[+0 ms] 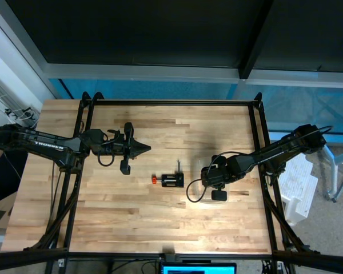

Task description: Pick the usb-c connector and install on the hub

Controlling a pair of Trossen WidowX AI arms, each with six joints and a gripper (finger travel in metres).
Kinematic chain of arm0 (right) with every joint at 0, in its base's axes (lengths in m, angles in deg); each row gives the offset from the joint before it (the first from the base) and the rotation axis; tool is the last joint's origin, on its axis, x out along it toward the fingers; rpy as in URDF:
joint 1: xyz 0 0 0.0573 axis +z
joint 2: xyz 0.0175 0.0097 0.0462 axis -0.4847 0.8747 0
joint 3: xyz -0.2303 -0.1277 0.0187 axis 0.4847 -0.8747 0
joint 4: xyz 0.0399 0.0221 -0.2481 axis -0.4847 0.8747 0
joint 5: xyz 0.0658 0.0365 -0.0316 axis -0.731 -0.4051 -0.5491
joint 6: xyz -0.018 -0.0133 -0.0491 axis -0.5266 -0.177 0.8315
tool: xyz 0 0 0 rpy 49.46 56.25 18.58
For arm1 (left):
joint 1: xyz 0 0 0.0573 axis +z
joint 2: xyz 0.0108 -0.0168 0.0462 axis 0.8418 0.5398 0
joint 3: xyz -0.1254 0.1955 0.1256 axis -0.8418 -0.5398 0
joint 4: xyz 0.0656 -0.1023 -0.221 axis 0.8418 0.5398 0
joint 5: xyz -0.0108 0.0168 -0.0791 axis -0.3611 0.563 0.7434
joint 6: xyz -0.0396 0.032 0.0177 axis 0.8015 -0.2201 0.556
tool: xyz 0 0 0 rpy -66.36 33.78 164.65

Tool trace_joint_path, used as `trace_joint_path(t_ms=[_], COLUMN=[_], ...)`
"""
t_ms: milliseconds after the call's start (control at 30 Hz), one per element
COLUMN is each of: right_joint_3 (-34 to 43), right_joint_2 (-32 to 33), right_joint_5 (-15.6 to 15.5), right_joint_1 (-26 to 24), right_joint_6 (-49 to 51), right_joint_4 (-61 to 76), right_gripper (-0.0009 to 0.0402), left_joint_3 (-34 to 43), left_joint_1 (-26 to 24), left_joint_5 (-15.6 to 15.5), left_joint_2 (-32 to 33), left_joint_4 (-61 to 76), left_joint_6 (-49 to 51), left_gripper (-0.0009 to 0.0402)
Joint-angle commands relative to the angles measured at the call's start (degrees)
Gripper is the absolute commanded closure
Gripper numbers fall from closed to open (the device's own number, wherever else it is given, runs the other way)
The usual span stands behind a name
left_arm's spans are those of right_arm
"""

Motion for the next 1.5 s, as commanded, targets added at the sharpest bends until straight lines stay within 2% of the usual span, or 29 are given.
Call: trace_joint_path(t_ms=[33,300,900,1500], right_joint_3=[0.0,0.0,0.5,8.9], right_joint_2=[0.0,0.0,-1.3,-6.2], right_joint_5=[0.0,0.0,-0.2,-0.1], right_joint_1=[0.0,0.0,0.0,-0.7], right_joint_6=[0.0,0.0,0.0,1.8], right_joint_4=[0.0,0.0,0.9,12.8], right_gripper=[0.0363,0.0393,0.0393,0.0393], left_joint_3=[0.0,0.0,0.0,0.0], left_joint_1=[0.0,0.0,0.0,0.0], left_joint_5=[0.0,0.0,0.0,0.0], left_joint_2=[0.0,0.0,0.0,0.0], left_joint_4=[0.0,0.0,0.0,0.0], left_joint_6=[0.0,0.0,0.0,0.0], left_gripper=[0.0393,0.0393,0.0393,0.0393])
